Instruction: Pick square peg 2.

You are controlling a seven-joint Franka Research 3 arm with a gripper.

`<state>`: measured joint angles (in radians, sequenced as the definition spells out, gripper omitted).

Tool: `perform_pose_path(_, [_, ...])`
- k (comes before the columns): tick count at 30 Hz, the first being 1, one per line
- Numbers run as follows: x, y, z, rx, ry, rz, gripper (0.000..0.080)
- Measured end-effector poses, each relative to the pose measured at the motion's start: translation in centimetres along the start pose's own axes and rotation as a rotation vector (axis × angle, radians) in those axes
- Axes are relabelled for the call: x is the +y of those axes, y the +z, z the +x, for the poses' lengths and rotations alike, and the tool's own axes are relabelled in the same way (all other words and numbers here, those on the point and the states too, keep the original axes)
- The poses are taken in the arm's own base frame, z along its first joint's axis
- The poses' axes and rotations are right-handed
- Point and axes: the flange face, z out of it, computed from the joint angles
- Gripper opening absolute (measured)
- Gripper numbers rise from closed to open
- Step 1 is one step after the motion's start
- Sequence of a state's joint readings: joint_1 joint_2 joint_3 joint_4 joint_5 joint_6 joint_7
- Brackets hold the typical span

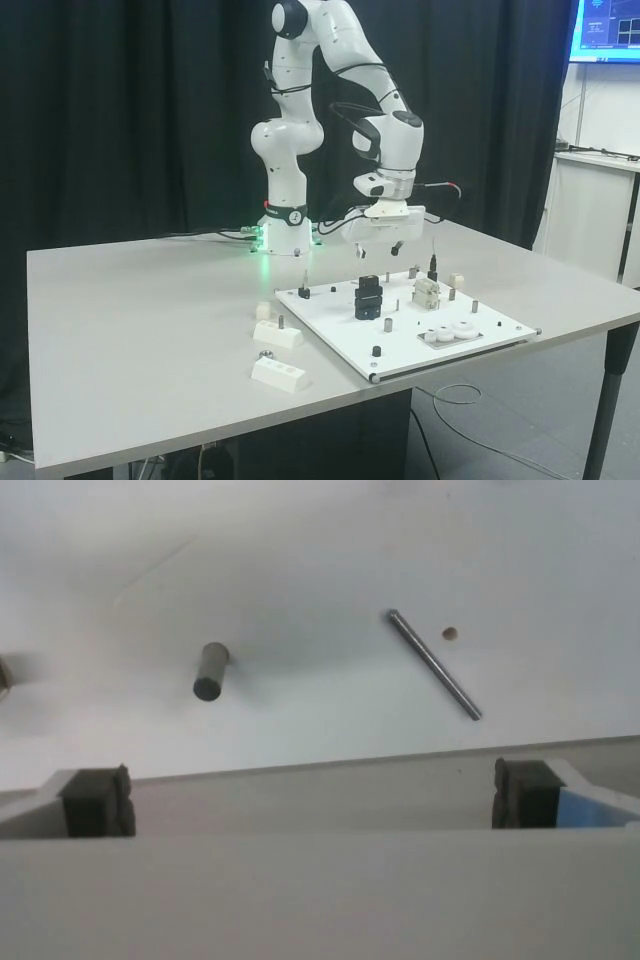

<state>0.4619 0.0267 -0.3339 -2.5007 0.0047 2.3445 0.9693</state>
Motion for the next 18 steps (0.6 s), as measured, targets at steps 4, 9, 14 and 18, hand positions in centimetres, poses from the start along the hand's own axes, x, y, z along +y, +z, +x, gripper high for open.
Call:
perform_pose_path(4, [0.05,-0.08,0.11,0.004,-0.003,-0.002,0.08])
perform_pose_path(9, [0.07,-0.16,0.12,0.01,-0.011,-0.005,0.08])
perform_pose_path(14, [0.09,-0.3,0.1,0.011,-0.029,-0.004,0.08])
perform_pose_path(18, [0.07,-0.5,0.1,0.013,-0.04,0.0,0.08])
